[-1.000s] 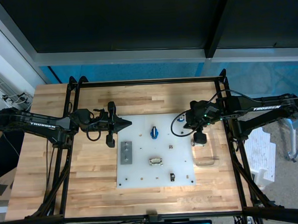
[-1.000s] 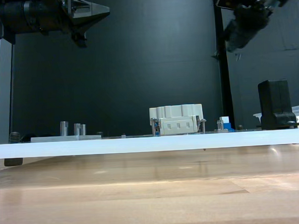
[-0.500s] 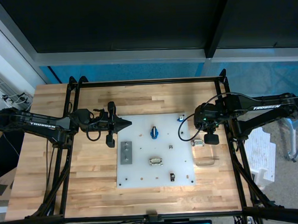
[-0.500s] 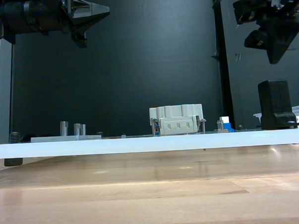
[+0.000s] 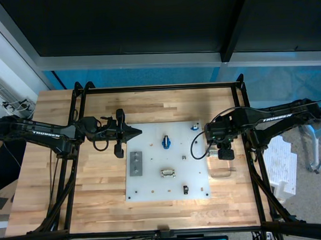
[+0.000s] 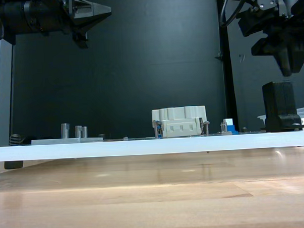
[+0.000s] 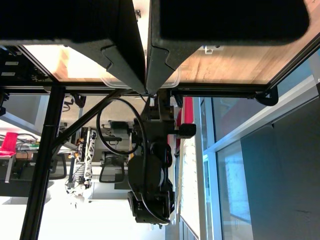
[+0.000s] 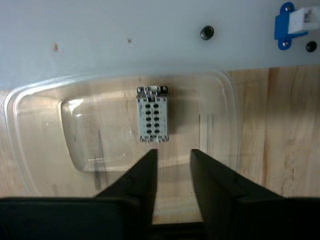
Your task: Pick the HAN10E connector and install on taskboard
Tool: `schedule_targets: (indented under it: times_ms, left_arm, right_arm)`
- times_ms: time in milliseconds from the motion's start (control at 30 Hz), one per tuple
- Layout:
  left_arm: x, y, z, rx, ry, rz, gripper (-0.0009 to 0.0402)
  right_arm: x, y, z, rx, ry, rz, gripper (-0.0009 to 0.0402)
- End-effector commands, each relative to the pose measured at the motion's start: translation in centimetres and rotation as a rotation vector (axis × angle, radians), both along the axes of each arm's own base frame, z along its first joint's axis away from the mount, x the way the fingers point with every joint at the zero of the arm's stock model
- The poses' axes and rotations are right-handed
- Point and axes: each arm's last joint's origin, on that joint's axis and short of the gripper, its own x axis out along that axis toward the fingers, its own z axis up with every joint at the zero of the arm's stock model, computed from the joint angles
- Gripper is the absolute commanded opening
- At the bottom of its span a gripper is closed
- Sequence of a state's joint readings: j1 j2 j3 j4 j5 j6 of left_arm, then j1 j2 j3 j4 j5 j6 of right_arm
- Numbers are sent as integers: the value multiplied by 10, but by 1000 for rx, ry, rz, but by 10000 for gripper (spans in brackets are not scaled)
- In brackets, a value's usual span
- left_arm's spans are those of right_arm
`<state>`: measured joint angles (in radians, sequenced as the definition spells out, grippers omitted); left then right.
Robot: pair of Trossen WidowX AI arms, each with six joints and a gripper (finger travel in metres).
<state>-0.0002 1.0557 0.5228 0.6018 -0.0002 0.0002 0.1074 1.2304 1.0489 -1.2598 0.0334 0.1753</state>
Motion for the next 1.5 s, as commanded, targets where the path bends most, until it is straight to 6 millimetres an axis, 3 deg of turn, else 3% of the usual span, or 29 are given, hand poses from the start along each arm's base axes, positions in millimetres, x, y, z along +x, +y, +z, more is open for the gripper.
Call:
schedule_targets:
  times_ms: [33, 233, 433, 967, 1500]
  left_arm:
    - [0, 0, 0, 0, 0, 0, 1]
    - [0, 0, 0, 0, 0, 0, 1]
    - [0, 0, 0, 0, 0, 0, 1]
    - [0, 0, 0, 0, 0, 0, 1]
    - [0, 0, 0, 0, 0, 0, 1]
  right_arm:
    - [4, 5, -3, -6, -3, 22, 158]
    - [6, 11, -11, -51, -10, 41, 224]
    - [6, 14, -26, -46, -16, 20, 256]
    - [6, 18, -65, -45, -17, 40, 261]
    - [4, 22, -89, -46, -3, 72, 261]
